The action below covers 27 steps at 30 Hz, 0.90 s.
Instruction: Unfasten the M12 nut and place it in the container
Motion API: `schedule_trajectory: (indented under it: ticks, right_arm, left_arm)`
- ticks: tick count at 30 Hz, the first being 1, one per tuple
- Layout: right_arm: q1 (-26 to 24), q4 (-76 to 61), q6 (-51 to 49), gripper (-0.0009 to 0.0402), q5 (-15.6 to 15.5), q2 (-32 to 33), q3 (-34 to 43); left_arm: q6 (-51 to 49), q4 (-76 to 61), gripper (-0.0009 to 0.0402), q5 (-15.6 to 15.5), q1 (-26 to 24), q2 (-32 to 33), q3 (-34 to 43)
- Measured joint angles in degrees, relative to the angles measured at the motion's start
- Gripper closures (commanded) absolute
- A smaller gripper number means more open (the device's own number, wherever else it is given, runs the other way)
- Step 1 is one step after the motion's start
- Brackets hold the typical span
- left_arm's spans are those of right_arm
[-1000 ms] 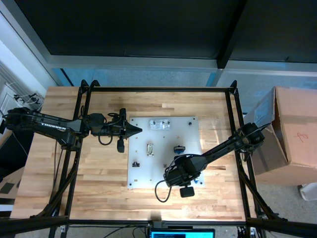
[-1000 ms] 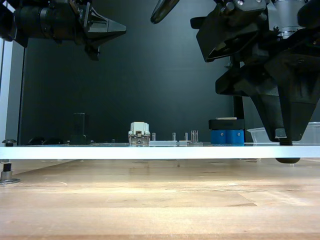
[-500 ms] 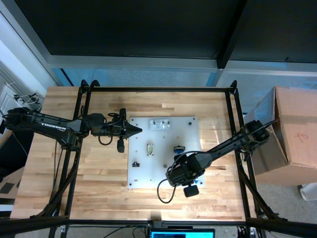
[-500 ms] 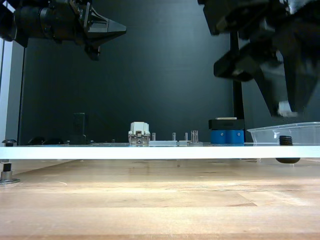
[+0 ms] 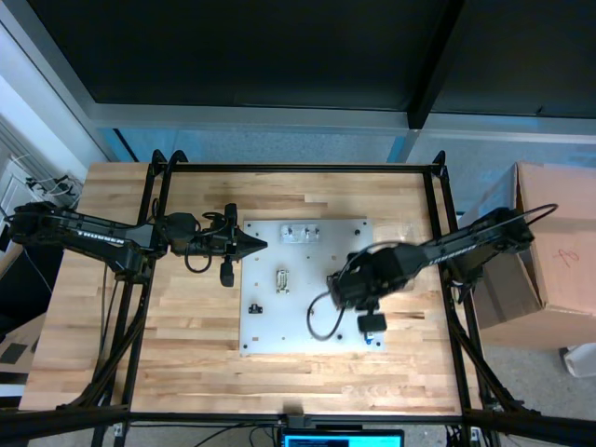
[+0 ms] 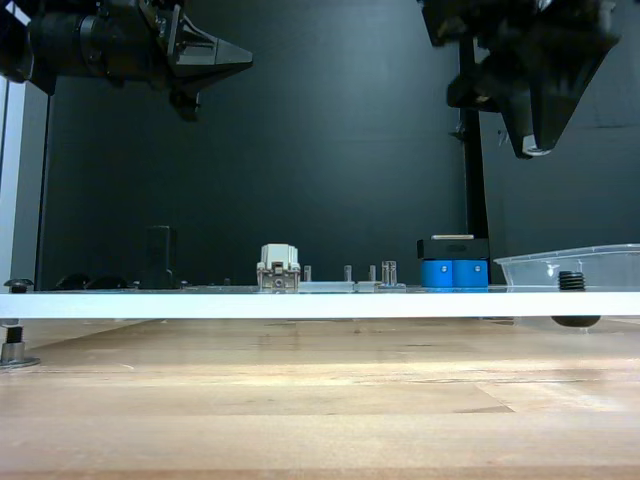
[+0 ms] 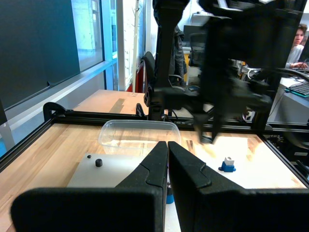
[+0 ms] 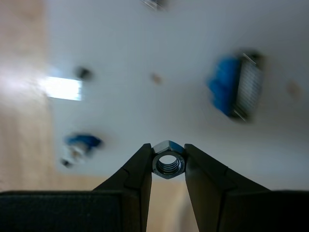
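Right tool (image 8: 168, 148) grips nut (image 8: 168, 165) above board (image 5: 270, 326) — centre over container (image 6: 520, 268) before release; left tool (image 7: 167, 144) closed, raised at board's left edge.

Room low over board (image 6: 300, 303)
Right gripper (image 6: 535, 150) with nut (image 8: 168, 164) high at upper right; stud (image 6: 571, 281), clear tray (image 6: 605, 262) stand lower right; left gripper (image 6: 245, 57) high, upper left.

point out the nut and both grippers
nut (image 8: 167, 147): right wrist view, its outer flat, held.
right gripper (image 6: 537, 150): low view, fingertips, high above the board (image 6: 150, 303), right side.
left gripper (image 6: 245, 60): low view, fingertips, high above the board's left edge.
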Motion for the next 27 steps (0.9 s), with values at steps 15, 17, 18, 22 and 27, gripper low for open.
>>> schedule_trajectory:
  ticks: [15, 17, 18, 22, 27]
  right_arm:
    - [-17.0, -1.1, 1.8, 0.0381, 0.4, -16.3, -16.9]
    - [-18.6, -1.0, 1.7, 0.0381, 0.3, -18.3, -19.3]
    - [-19.3, -1.0, 1.7, 0.0381, 0.3, -19.2, -20.3]
    - [-20.9, -0.2, 1.2, 0.0381, 0.5, -21.5, -23.5]
    - [-21.2, 0.4, 1.2, 0.0381, 0.5, -22.1, -24.4]
  left_arm:
    - [0.0, 0.0, 0.0393, 0.0, 0.0, 0.0, 0.0]
    - [0.0, 0.0, 0.0393, 0.0, 0.0, 0.0, 0.0]
    - [0.0, 0.0, 0.0393, 0.0, 0.0, 0.0, 0.0]
    - [0.0, 0.0, 0.0393, 0.0, 0.0, 0.0, 0.0]
    - [0.0, 0.0, 0.0393, 0.0, 0.0, 0.0, 0.0]
